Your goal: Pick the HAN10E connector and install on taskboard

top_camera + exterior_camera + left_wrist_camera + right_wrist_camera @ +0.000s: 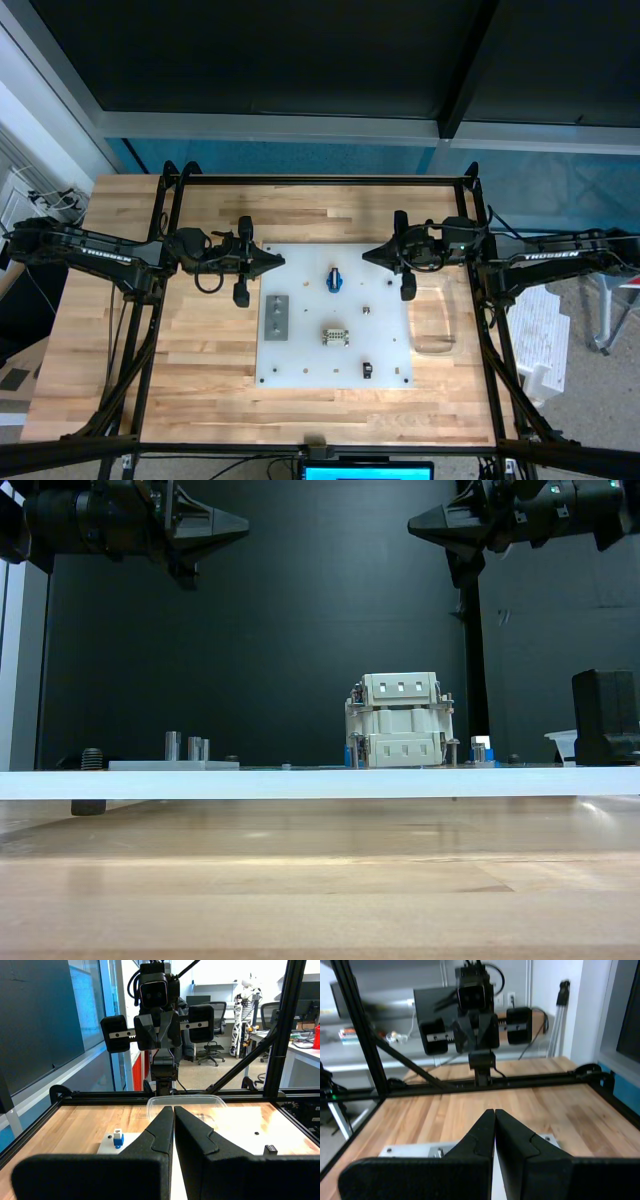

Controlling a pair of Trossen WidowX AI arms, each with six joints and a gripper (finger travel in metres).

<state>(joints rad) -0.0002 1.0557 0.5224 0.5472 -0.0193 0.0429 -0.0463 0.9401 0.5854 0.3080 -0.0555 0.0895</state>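
With left gripper [275, 260] and right gripper [368, 255] hovering closed above the white plastic taskboard [300, 372], the pale grey connector block [336, 337] looks light, rigid, graspable by its flat sides.

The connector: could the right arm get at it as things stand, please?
Probably yes: the connector stands uncovered on the taskboard; the right gripper and left gripper, both shut, hover above its far edge.
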